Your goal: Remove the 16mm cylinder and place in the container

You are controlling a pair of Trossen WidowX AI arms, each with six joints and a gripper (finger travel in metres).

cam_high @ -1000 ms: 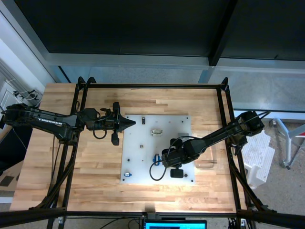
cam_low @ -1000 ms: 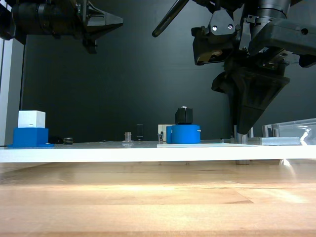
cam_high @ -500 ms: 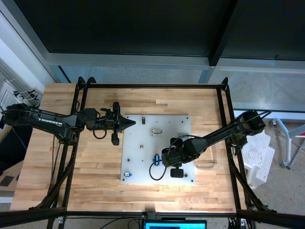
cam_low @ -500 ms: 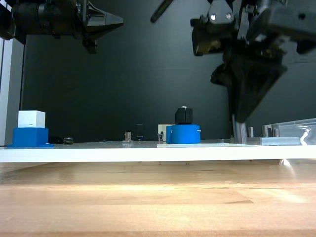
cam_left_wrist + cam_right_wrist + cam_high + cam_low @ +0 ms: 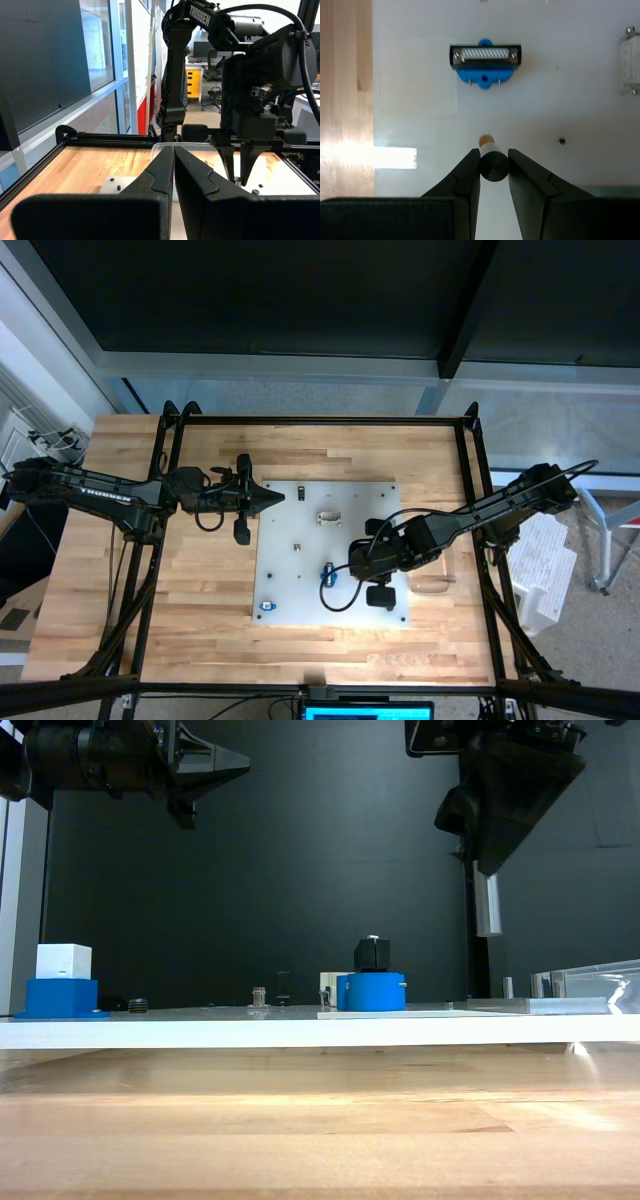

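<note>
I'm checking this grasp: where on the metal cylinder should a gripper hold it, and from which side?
Its top end, from straight above. The cylinder hangs upright, so pinching opposite curved sides leaves the lower part free to drop into the container. The right gripper holds it so, above the board; the left gripper is parked shut, high by the board's left edge.

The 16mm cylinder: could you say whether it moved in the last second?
Yes, upward: the right gripper holds the 16mm cylinder well above the blue fitting; left gripper parked high left.
</note>
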